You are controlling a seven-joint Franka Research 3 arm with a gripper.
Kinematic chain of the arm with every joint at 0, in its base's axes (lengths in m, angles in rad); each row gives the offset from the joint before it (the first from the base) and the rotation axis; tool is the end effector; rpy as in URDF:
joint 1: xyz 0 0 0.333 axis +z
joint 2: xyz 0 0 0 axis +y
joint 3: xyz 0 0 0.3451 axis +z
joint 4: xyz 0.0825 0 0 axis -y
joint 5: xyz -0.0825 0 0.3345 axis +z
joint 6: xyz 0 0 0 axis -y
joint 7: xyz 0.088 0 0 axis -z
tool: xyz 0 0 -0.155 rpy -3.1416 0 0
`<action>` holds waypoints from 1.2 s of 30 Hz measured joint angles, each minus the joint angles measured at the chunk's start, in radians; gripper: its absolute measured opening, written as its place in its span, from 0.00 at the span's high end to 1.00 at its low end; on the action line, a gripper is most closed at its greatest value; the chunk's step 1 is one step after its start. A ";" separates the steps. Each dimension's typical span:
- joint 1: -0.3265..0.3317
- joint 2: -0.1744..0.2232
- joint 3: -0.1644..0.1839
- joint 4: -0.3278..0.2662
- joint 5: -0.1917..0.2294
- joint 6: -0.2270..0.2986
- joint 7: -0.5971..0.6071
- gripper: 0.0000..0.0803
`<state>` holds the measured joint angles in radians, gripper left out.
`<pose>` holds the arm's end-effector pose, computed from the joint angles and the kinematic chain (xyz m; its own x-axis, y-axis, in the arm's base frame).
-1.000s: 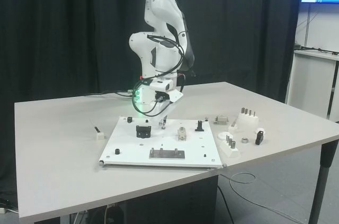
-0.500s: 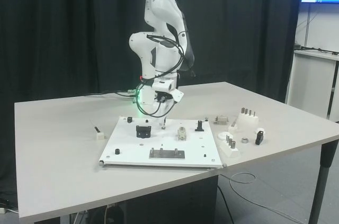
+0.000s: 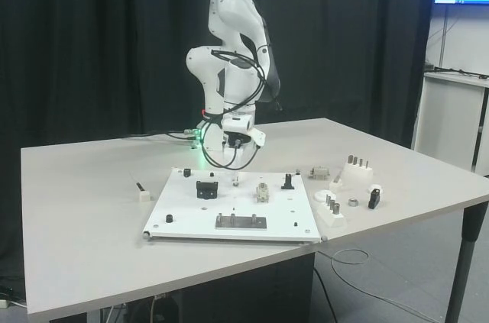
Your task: Insert BNC.
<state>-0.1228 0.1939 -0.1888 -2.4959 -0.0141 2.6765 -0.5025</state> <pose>0.4316 -0.1409 0.2362 0.9784 0.2048 -0.0295 0.2057 -0.9781 0.0321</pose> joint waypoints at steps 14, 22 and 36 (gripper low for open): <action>0.000 0.000 0.000 0.000 0.000 0.001 -0.095 0.84; 0.000 0.000 0.000 0.000 -0.001 0.003 -0.147 0.84; 0.002 0.000 0.000 -0.001 -0.020 0.007 -0.229 0.84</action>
<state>-0.1207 0.1942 -0.1888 -2.4970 -0.0342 2.6833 -0.7312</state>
